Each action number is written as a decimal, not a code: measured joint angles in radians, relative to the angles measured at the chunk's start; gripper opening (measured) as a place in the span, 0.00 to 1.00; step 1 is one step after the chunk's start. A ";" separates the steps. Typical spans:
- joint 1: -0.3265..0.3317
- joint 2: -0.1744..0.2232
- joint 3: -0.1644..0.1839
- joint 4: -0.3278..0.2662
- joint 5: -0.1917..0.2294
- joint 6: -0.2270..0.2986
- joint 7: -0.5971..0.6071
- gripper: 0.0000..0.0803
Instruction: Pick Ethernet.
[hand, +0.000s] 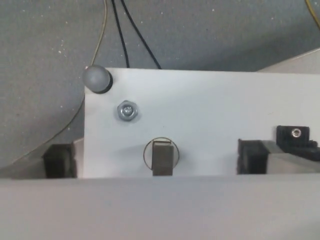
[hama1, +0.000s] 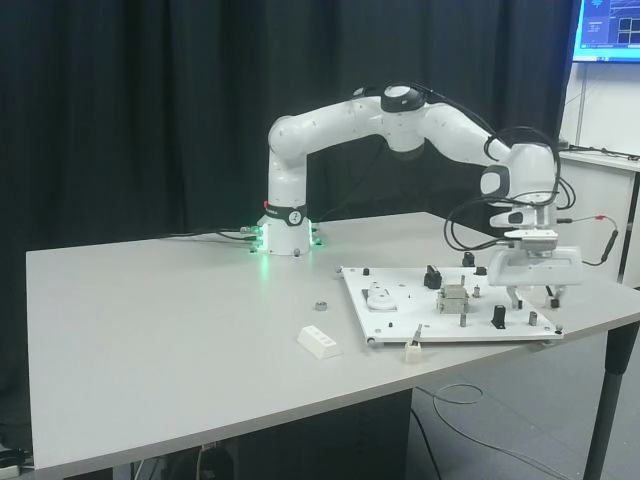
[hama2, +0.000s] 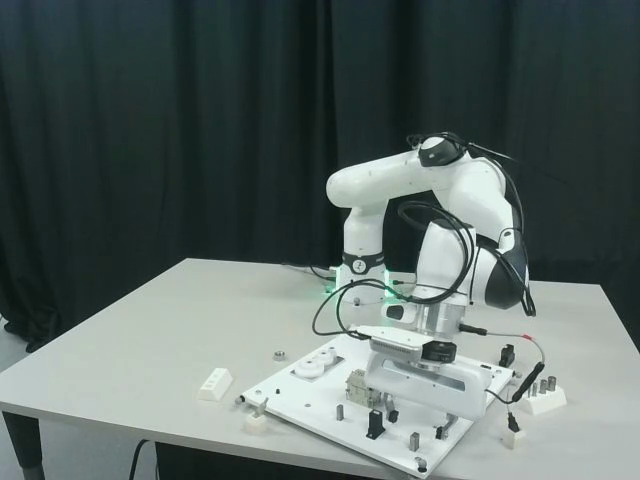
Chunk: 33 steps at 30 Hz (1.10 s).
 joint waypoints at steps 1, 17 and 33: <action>0.000 0.001 -0.003 0.000 0.000 -0.003 0.000 0.77; -0.002 0.009 -0.048 0.002 0.001 -0.038 -0.032 0.99; -0.026 0.009 -0.098 0.002 0.001 -0.067 -0.114 1.00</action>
